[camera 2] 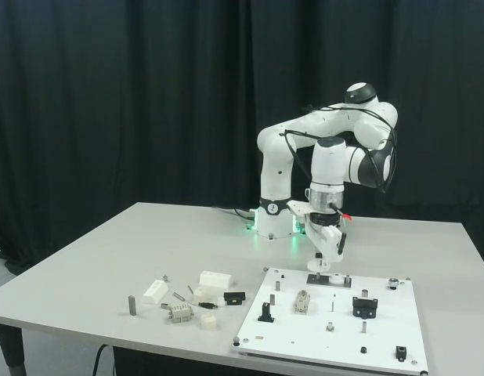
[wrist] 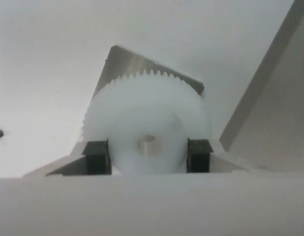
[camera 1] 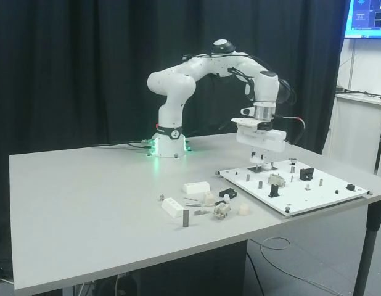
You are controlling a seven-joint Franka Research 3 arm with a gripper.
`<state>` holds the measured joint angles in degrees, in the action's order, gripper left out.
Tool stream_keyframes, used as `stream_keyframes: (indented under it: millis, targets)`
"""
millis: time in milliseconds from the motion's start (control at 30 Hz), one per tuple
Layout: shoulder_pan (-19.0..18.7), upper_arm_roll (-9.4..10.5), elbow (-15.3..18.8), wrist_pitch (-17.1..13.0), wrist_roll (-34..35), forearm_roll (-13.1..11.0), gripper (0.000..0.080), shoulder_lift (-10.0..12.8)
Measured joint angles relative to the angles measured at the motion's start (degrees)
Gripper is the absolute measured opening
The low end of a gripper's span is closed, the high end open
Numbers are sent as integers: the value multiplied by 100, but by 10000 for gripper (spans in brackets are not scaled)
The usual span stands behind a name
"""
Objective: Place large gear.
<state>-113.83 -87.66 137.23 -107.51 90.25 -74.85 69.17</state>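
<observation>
White and toothed, the large gear (wrist: 148,123) is sitting clamped by its hub in the pincer (wrist: 148,156), which is hovering just above a metal plate (wrist: 123,64) on the white board (camera 2: 336,329), so picking looks done and seating is left

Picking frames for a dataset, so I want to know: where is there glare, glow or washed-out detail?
Wrist view: large gear washes out white, its teeth clear only along the upper rim. First room view: green glow at the arm's base. Second room view: even light, white board readable.
</observation>
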Motion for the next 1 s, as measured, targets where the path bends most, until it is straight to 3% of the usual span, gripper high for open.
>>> stream_keyframes:
  millis: [1000]
  targets:
    - [-64,-30,66,0,-48,70,332,0]
